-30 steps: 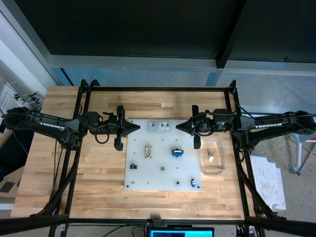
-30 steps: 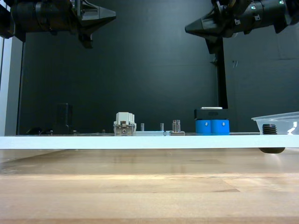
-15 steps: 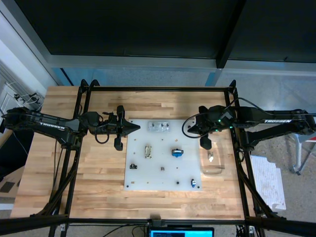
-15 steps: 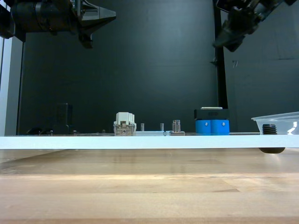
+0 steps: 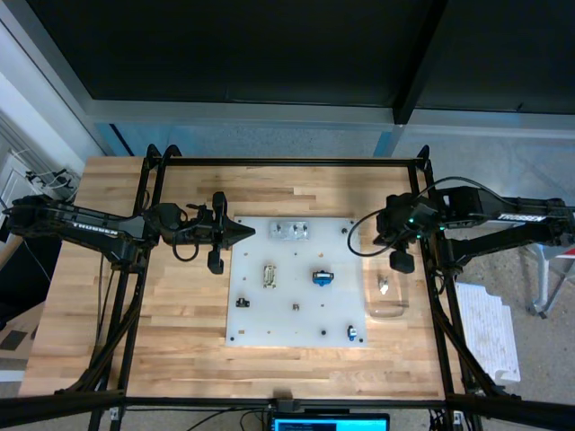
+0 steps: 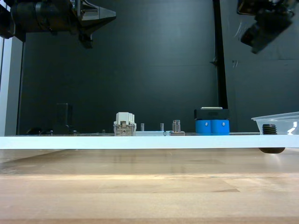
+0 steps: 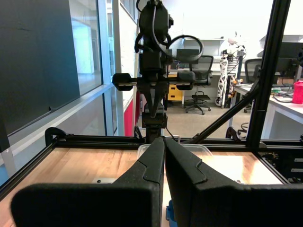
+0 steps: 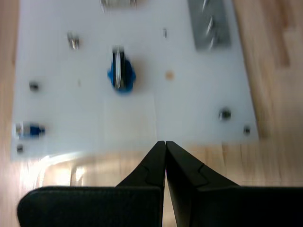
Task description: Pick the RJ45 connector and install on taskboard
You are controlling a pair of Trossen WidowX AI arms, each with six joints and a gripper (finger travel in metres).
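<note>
Taskboard (image 5: 280, 316) between left gripper (image 7: 164, 139), right gripper (image 8: 165, 143)

— What surrounds the wooden bench (image 5: 171, 305)?
— A dark panel (image 5: 252, 49) at twelve o'clock, and speckled grey floor (image 5: 521, 157) toward three o'clock.
— And beyond?
— A bright lab, with an office chair (image 7: 202, 84) and a glass partition (image 7: 85, 52).

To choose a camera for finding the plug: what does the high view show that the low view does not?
Only high: the whitish plug lying in the clear tray, beside the white board. Only low: a black ribbed piece by the tray's wall. Both: the blue fitting, the shut left pincer raised over the board's left edge, the shut right pincer raised near the tray.
</note>
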